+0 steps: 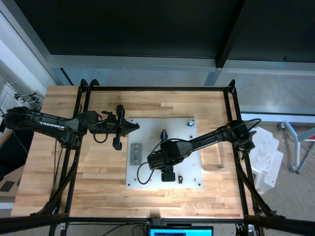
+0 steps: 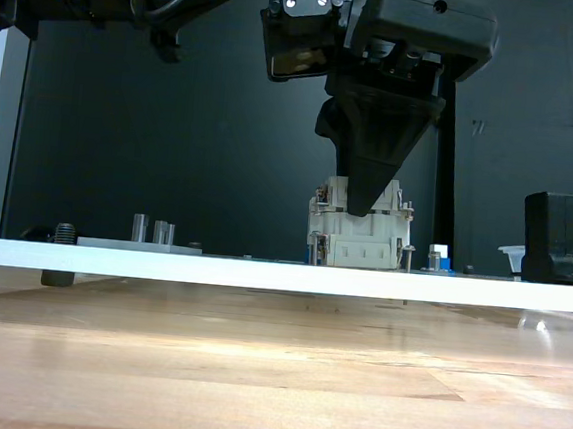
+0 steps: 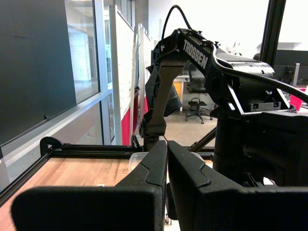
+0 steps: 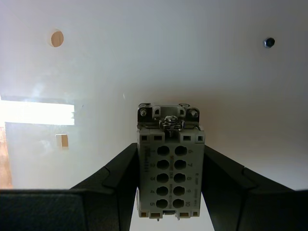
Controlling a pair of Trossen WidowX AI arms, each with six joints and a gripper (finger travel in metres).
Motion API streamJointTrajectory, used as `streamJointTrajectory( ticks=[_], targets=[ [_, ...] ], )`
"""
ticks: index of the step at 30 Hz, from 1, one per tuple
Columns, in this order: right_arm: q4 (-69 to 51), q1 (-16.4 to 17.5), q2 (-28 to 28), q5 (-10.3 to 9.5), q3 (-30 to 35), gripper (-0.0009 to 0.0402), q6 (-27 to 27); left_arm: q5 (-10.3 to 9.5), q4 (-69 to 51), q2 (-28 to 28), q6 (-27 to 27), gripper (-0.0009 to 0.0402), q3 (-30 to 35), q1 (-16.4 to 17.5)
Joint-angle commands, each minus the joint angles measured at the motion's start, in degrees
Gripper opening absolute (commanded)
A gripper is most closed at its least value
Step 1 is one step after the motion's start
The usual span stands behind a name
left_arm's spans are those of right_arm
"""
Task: Pick the HAN10E connector and install on the hub
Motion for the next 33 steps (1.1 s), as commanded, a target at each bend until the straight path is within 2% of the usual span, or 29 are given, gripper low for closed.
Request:
streamJointTrajectory(
  ticks=[1, 14, 33],
  targets=[
    [1.1, -0.2, 0.4, 0.15, -1.1, 0.0009, -0.7, 0.02, 0.0, 0.0, 0.0, 0.0000, 0.0, 0.0],
    [1.0, -0.3, 0.3, 0.22, -0.9, 0.0017, -0.9, 0.02, 0.0, 0.0, 0.0, 0.0000, 0.0, 0.0],
    [1.1, -0.2, 0.0, 0.00, 0.7, 0.0142, -0.7, 0.02, 0.0, 0.0, 0.0, 0.0000, 0.0, 0.0]
  ],
)
